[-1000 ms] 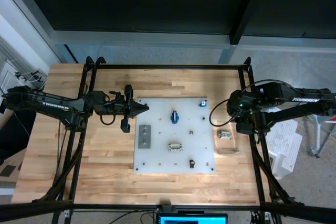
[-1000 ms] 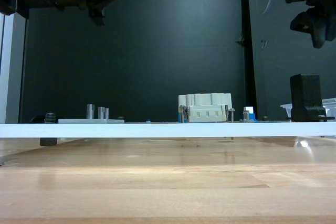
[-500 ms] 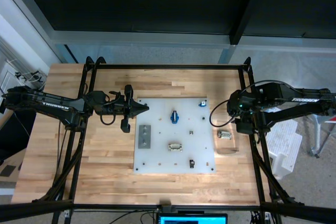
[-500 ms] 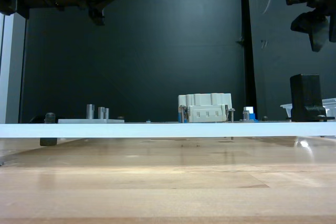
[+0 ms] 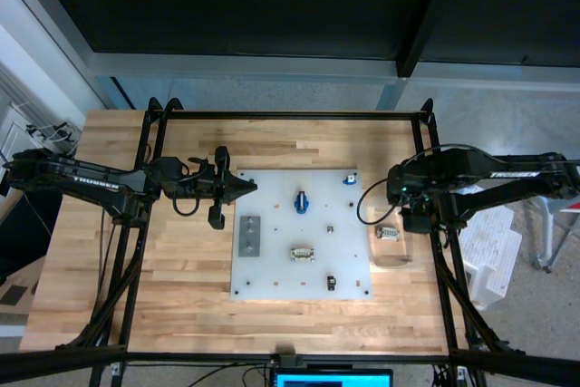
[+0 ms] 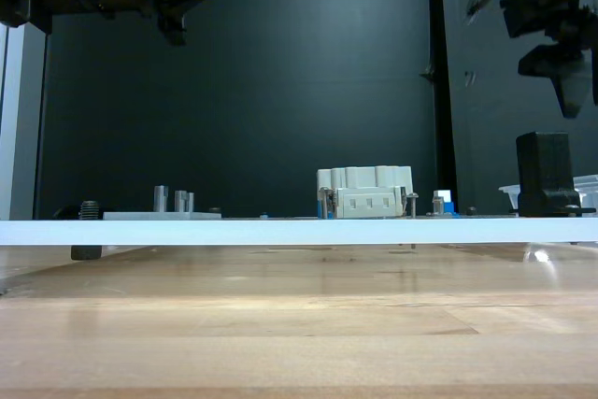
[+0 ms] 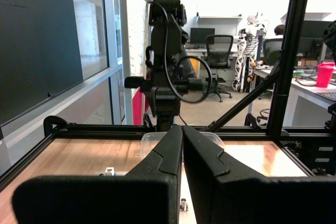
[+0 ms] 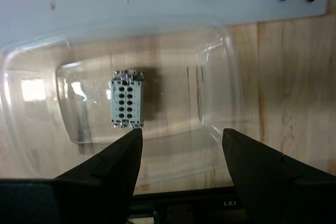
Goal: Pick the HAN10E connector and install on the hub
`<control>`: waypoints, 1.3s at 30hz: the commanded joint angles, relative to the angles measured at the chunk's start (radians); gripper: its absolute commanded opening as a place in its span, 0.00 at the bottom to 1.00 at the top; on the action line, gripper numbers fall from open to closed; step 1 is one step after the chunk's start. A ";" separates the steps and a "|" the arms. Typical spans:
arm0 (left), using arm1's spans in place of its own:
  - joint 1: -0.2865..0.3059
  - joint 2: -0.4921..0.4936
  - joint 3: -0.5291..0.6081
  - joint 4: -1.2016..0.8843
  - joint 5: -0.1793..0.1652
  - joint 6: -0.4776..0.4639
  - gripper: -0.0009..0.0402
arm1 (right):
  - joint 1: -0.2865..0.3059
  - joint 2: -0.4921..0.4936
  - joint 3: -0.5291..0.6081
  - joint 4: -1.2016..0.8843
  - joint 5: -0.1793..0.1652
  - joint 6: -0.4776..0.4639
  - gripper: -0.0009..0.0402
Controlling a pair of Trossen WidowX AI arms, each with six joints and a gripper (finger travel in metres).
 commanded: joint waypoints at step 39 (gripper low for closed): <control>0.000 0.000 0.000 0.000 0.000 0.000 0.02 | -0.001 0.211 -0.140 0.210 -0.003 0.008 0.54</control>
